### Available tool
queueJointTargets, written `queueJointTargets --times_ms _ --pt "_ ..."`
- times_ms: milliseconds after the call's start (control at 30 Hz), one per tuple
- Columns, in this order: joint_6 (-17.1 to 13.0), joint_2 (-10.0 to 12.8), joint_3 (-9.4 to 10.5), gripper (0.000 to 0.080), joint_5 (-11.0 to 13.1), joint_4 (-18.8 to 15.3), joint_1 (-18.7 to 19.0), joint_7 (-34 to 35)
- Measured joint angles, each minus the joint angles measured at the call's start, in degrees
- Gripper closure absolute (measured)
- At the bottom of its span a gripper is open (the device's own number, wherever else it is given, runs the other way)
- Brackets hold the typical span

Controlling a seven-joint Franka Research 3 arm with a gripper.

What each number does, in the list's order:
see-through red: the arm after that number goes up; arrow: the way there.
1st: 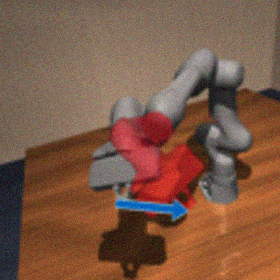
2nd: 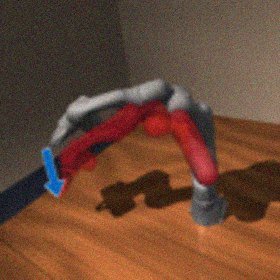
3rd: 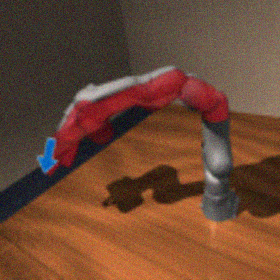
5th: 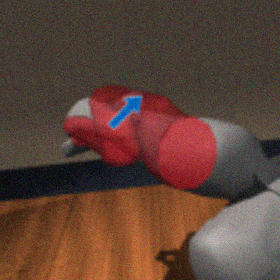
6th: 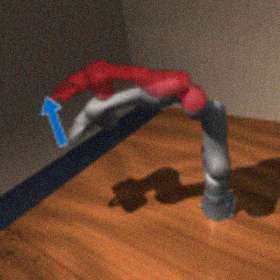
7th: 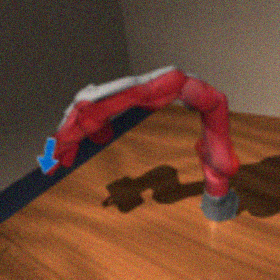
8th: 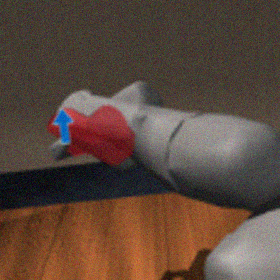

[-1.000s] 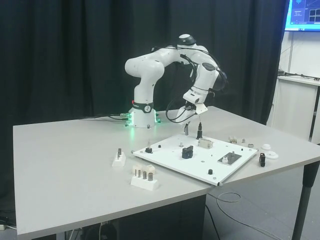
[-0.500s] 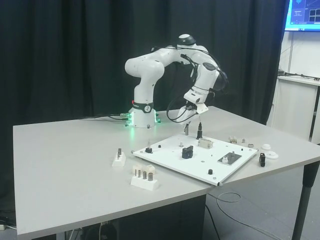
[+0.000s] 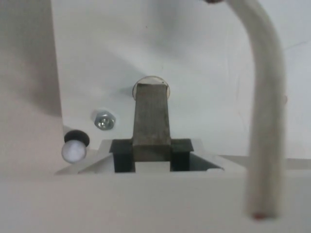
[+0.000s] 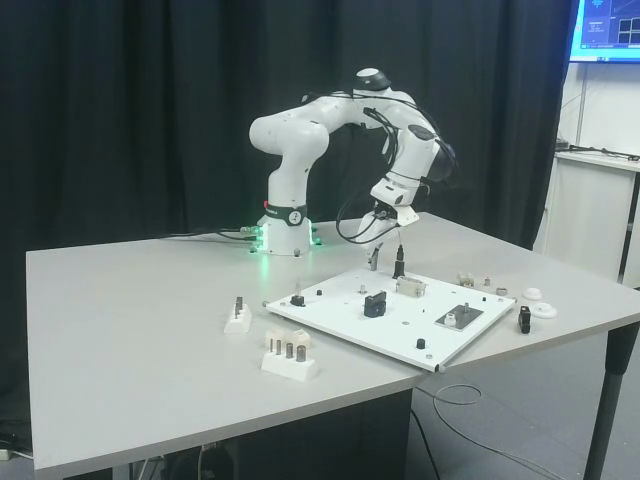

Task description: Insert square peg 4.

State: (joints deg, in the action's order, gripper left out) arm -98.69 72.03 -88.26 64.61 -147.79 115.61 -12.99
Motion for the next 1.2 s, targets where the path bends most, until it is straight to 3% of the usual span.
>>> queueJointTargets --times_ms 1200 --pt "0.42 0.00 0.12 0.0651 -0.39 -0.26 0.17 1.83"
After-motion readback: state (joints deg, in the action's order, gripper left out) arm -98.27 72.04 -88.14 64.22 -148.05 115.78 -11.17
